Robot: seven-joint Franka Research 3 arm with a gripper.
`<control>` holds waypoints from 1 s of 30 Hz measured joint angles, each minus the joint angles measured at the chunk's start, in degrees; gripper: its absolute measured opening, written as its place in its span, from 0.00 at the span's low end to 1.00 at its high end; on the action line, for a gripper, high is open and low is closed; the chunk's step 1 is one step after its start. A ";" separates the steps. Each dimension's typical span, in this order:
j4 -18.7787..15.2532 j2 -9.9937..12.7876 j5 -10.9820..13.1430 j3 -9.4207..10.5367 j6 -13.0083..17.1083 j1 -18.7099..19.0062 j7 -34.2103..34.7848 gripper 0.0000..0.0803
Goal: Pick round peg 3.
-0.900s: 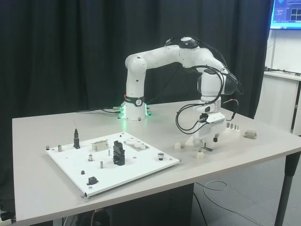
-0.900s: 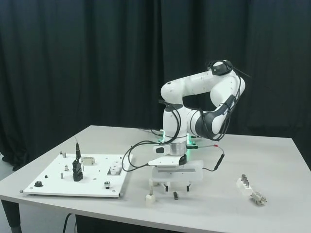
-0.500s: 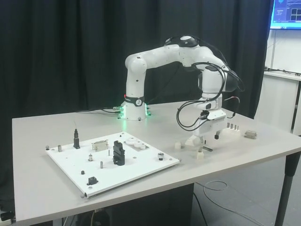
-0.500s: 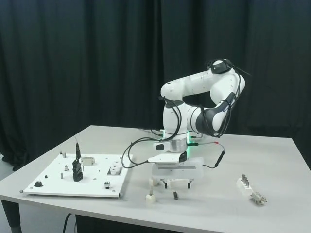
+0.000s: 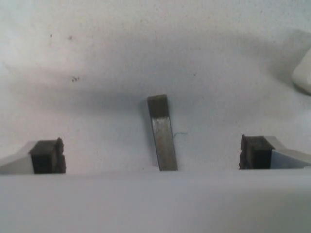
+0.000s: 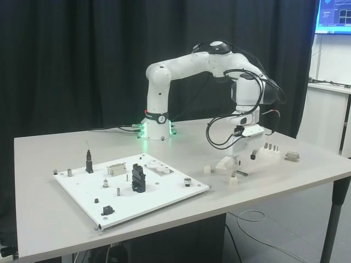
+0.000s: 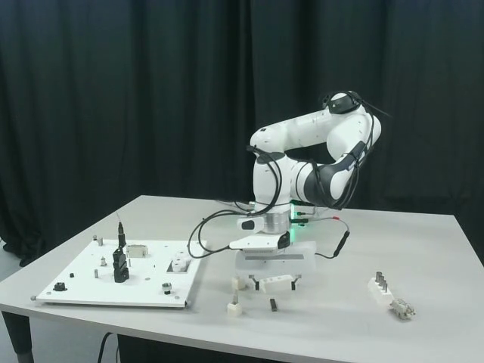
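While my gripper [image 5: 150, 155] hangs spread wide above the grey desk [image 5: 146, 48], grasping nothing, the short grey metal round peg [image 5: 162, 132] lies flat on the desk between my two black fingertips [image 5: 47, 156], touching neither. Seen from the second room view, the peg [image 7: 273, 304] rests near the front edge, just right of a small white block [image 7: 234, 305]. A white assembly board [image 7: 121, 283] sits far to the left.

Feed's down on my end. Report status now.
Gripper open, holding nothing, above the table. Small grey peg lying flat between the fingertips, untouched. Nothing in the way.
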 joint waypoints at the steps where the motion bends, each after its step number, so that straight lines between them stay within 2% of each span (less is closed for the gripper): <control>1: 0.05 0.00 -0.02 -0.05 -0.05 0.00 0.00 1.00; 18: 0.91 0.00 -0.41 -1.19 -0.91 0.00 0.23 1.00; 30: 1.83 -0.57 -0.45 -1.28 -2.16 0.15 0.75 1.00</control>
